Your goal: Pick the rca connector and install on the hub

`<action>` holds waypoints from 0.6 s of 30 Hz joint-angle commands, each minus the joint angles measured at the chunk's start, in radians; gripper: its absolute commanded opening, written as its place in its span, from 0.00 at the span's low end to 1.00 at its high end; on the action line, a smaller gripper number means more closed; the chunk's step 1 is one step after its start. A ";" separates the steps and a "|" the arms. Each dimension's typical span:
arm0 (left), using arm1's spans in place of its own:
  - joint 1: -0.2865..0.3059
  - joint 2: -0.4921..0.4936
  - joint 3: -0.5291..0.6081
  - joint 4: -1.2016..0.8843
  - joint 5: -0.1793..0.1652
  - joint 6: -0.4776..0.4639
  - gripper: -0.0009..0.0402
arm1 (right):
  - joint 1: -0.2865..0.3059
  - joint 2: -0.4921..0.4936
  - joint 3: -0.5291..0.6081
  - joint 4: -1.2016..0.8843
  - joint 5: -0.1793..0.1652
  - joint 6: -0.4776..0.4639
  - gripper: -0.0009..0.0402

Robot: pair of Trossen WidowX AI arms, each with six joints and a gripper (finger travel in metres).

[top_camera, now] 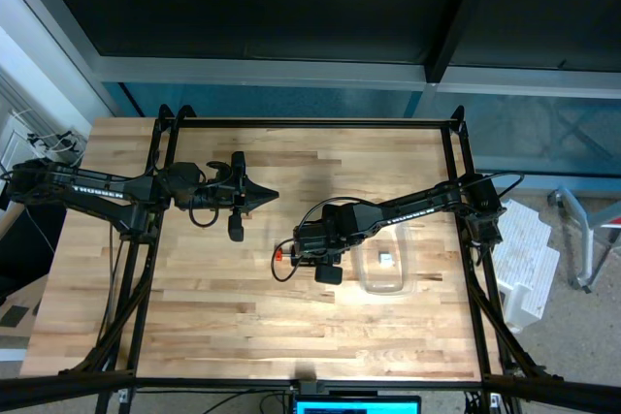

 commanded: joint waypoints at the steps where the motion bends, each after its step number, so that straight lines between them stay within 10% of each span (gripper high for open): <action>1: 0.000 0.000 0.000 0.000 0.000 0.000 0.02 | 0.001 -0.005 0.002 0.003 -0.001 0.000 0.30; 18: 0.000 0.000 0.000 0.000 0.000 0.000 0.02 | 0.006 -0.087 -0.050 -0.009 -0.001 -0.001 0.33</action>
